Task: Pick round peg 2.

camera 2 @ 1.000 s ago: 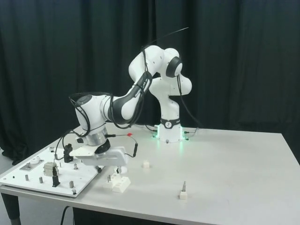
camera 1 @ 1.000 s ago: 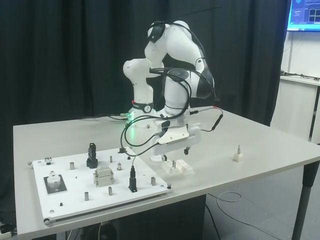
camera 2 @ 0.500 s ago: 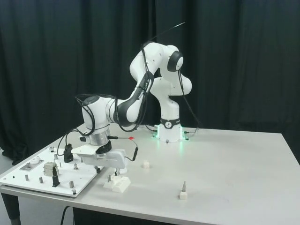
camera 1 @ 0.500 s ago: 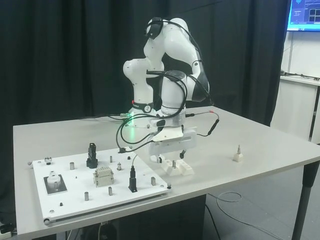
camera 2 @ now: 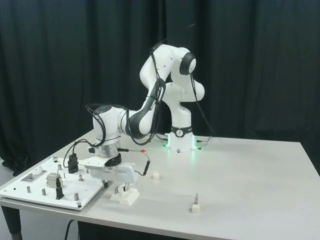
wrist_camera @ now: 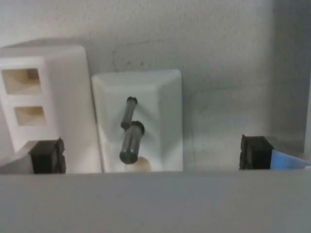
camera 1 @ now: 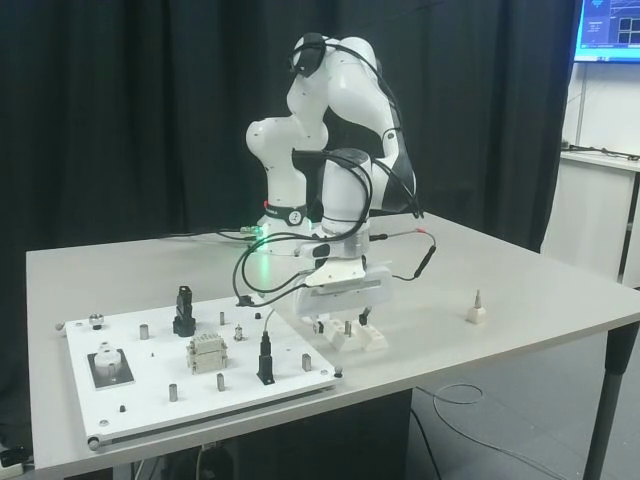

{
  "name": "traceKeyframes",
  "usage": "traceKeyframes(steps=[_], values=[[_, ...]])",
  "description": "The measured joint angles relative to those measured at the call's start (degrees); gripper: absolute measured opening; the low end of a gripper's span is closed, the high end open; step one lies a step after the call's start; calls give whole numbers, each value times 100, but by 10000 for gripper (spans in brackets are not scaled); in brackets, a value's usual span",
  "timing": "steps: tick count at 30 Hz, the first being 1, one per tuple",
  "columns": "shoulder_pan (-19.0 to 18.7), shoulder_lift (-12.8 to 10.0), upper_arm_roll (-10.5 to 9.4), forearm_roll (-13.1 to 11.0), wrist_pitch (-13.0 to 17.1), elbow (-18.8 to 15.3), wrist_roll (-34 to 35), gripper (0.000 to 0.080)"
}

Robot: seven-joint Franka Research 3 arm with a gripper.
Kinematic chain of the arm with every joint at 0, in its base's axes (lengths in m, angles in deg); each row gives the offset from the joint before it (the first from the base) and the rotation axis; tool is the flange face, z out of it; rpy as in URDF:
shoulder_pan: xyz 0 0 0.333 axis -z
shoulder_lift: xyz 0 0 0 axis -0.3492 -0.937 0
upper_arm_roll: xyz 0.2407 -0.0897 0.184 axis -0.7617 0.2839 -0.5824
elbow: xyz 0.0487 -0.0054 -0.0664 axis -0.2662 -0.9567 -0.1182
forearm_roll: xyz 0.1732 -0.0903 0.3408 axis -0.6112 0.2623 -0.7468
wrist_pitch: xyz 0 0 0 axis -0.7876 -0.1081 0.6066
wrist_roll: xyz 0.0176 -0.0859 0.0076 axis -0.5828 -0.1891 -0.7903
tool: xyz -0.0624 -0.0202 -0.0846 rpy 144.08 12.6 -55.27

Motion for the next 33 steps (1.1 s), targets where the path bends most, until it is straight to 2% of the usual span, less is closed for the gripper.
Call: traceKeyframes(steps=[3, 4, 12, 13, 18, 19, 27, 28, 33], values=[[0, 9, -18, 0, 97, -51, -3, 800], [0, 14, -23, 0, 124, -69, -3, 768], [0, 30, -34, 0, 149, -108, -3, 768], [0, 30, -35, 0, 149, -108, -3, 458], [0, 33, -42, 0, 149, -109, -3, 458], [0, 34, -43, 0, 149, -109, -3, 290], [0, 46, -59, 0, 142, -109, -3, 290], [0, 53, -61, 0, 136, -109, -3, 75], [-3, 147, -61, 0, 36, -111, 11, 75]])
